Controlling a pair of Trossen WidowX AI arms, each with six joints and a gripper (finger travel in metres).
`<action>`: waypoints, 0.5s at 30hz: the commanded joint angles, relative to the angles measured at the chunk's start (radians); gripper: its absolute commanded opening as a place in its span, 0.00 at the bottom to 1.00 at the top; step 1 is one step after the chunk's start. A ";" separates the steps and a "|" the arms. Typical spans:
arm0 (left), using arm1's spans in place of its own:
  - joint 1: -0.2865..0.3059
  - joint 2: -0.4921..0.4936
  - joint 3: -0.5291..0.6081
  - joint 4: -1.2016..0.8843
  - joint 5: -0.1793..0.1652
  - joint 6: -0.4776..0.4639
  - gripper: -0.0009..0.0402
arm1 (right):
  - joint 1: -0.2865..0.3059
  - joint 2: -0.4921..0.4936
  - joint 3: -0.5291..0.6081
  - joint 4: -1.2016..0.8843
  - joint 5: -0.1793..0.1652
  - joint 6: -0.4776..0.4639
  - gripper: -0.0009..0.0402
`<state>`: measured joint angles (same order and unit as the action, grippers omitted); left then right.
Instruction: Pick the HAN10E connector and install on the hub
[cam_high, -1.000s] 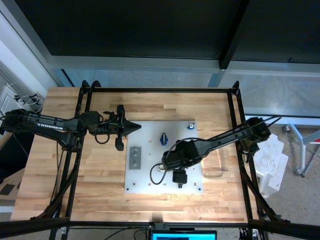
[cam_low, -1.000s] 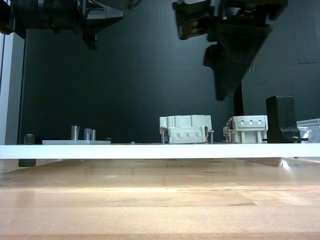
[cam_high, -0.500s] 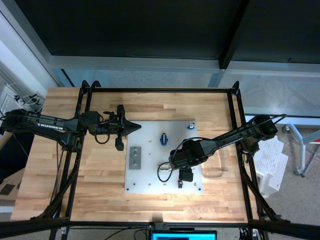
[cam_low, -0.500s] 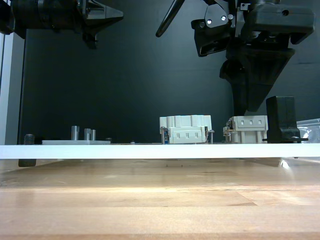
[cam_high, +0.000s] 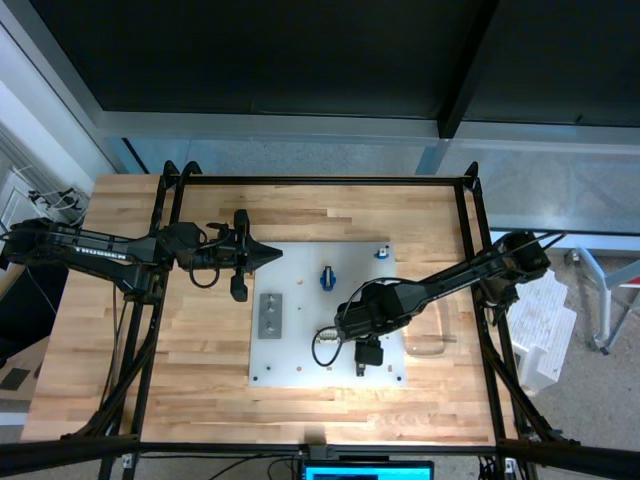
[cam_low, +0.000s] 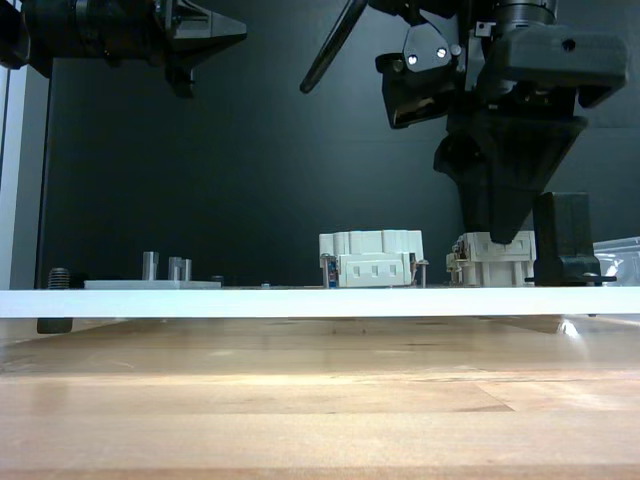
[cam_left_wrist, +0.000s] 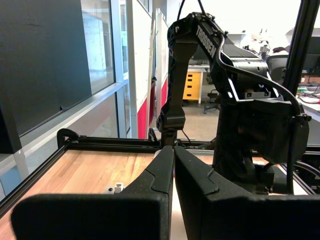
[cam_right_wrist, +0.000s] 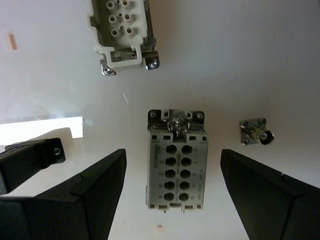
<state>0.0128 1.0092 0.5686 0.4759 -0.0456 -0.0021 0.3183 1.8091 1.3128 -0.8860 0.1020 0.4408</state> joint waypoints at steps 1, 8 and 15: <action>0.000 0.000 0.000 0.000 0.000 0.000 0.02 | -0.001 -0.001 -0.015 0.014 0.002 0.000 0.66; 0.000 0.000 0.000 0.000 0.000 0.000 0.02 | -0.001 -0.001 -0.030 0.014 0.002 -0.003 0.61; 0.000 0.000 0.000 0.000 0.000 0.000 0.02 | -0.002 -0.001 -0.030 0.016 0.002 -0.004 0.50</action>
<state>0.0128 1.0092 0.5686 0.4759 -0.0456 -0.0021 0.3164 1.8088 1.2827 -0.8700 0.1040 0.4362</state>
